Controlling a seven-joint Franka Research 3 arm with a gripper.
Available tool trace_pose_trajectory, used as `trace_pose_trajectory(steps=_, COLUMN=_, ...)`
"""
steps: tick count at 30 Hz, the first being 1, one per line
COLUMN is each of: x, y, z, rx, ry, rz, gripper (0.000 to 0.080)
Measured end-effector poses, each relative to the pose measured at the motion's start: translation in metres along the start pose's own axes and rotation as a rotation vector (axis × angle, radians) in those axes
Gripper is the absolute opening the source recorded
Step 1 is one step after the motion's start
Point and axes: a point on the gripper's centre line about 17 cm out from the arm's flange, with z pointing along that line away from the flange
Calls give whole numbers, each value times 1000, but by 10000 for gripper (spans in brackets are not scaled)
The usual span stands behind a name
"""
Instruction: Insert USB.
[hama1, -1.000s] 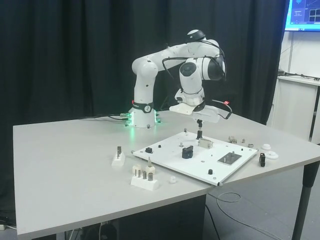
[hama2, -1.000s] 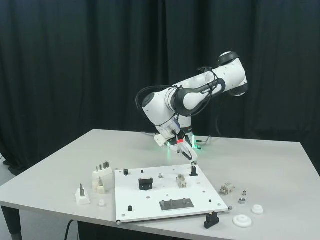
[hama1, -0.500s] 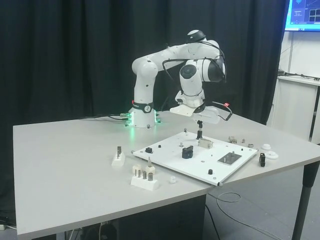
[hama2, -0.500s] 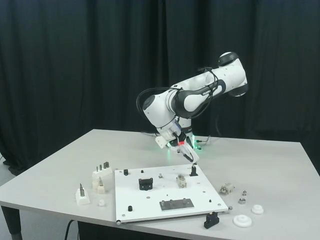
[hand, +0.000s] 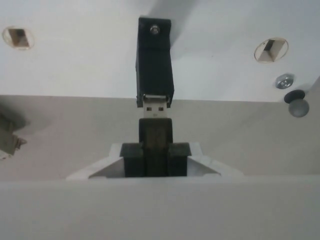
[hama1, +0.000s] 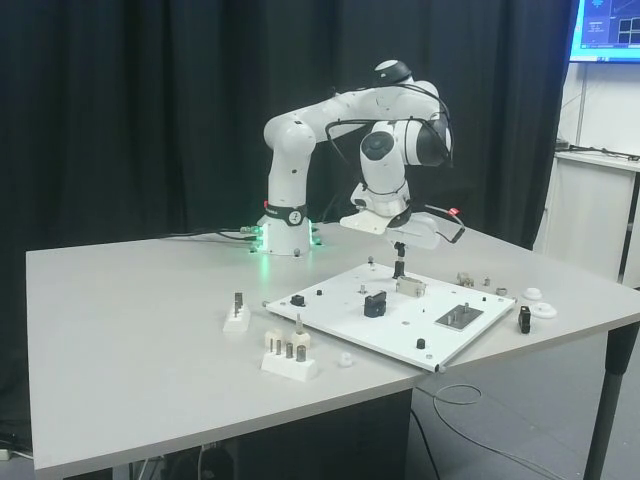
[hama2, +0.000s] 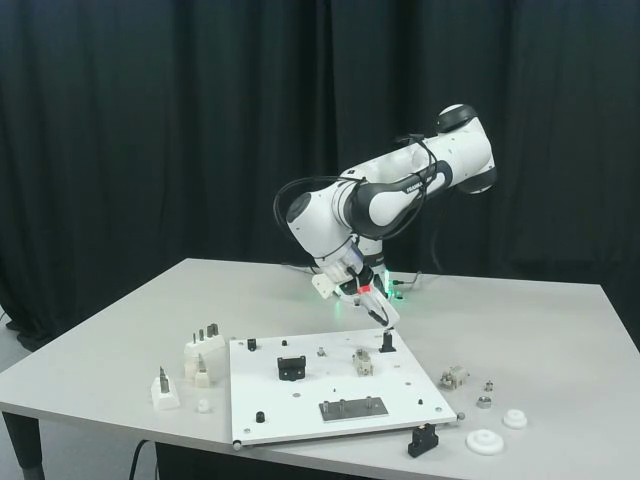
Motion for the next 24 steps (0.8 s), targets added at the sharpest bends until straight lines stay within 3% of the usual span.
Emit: trace_pose_trajectory(steps=24, x=3, y=1, z=-1, rx=0, ry=8, rz=-21, gripper=92)
